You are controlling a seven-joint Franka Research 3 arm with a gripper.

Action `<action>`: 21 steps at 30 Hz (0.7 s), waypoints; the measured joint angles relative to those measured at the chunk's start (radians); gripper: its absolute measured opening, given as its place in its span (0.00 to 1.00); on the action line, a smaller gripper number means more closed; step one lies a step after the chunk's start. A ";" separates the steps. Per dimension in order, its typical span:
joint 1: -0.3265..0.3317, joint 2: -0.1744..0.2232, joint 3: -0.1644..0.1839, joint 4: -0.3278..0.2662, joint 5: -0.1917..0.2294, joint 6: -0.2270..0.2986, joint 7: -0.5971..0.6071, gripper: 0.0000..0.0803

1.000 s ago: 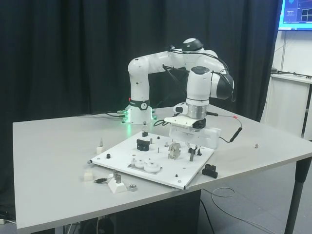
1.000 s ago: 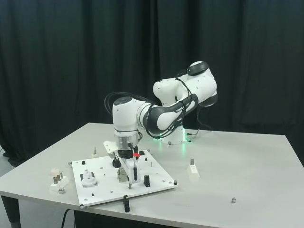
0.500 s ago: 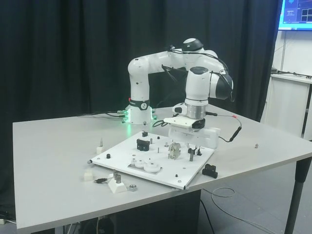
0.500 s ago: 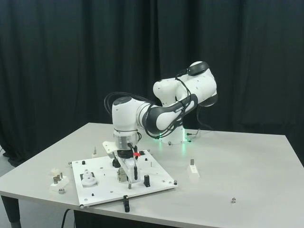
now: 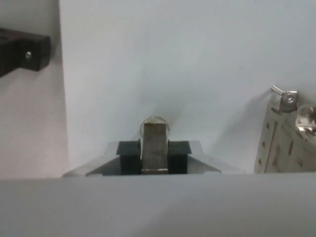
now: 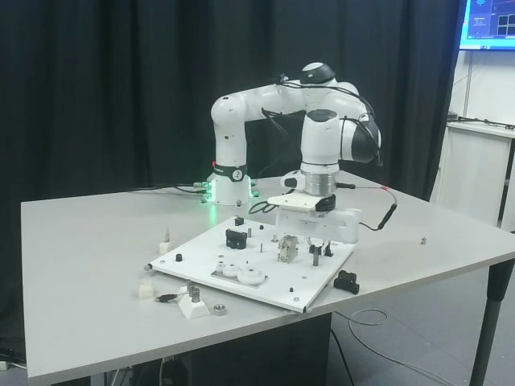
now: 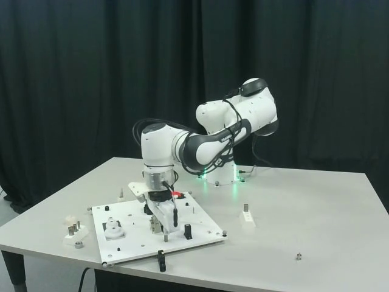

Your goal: Insert square peg 3.

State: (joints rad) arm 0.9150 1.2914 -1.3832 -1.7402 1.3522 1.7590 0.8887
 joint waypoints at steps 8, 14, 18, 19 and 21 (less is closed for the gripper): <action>0.005 0.000 -0.001 -0.019 0.023 0.025 0.009 0.20; 0.010 0.000 -0.006 -0.019 0.023 0.040 0.025 0.62; 0.017 0.000 -0.018 -0.019 0.023 0.041 0.033 0.92; 0.019 0.000 -0.021 -0.019 0.023 0.041 0.034 0.92; 0.023 -0.001 -0.028 -0.019 0.023 0.041 0.037 0.92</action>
